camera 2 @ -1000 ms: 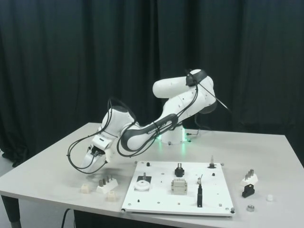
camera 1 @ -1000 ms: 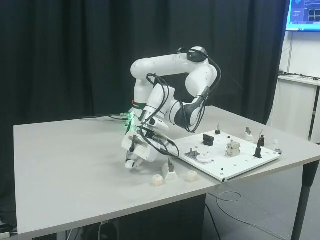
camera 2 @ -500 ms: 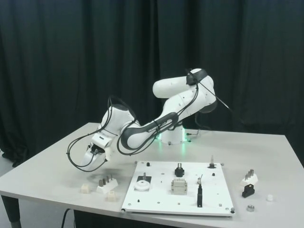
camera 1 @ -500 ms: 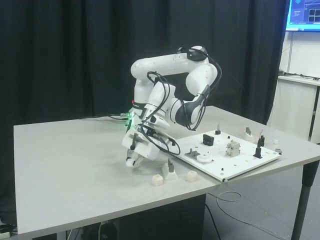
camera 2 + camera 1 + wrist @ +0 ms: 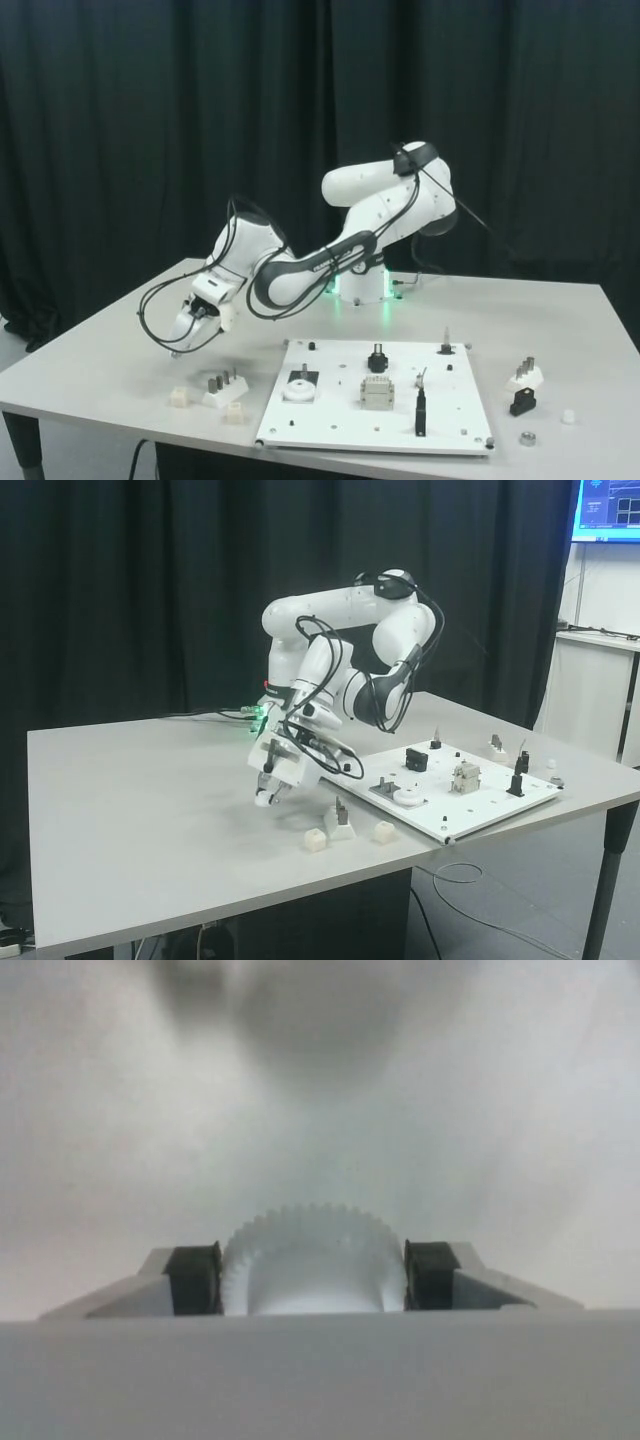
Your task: Insert medium gear.
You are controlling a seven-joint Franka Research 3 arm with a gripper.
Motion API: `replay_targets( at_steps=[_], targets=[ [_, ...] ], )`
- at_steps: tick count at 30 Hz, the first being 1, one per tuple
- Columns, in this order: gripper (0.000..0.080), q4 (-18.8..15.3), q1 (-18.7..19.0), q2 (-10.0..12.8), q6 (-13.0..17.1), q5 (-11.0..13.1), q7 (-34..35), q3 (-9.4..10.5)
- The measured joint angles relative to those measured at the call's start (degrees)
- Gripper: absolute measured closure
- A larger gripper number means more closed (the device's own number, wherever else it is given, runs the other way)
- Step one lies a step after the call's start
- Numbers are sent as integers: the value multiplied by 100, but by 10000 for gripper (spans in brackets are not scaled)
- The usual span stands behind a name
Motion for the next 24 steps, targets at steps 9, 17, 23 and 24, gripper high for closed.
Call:
replay_targets(
  at_steps=[9,17,23,24],
  targets=[
    [408,70,57,65,-297,0,99,-155],
    [408,91,156,127,-692,-1,213,-290],
    [408,110,231,166,-1006,-15,284,-379],
    [408,114,243,173,-1052,-25,306,-393]
  ],
)
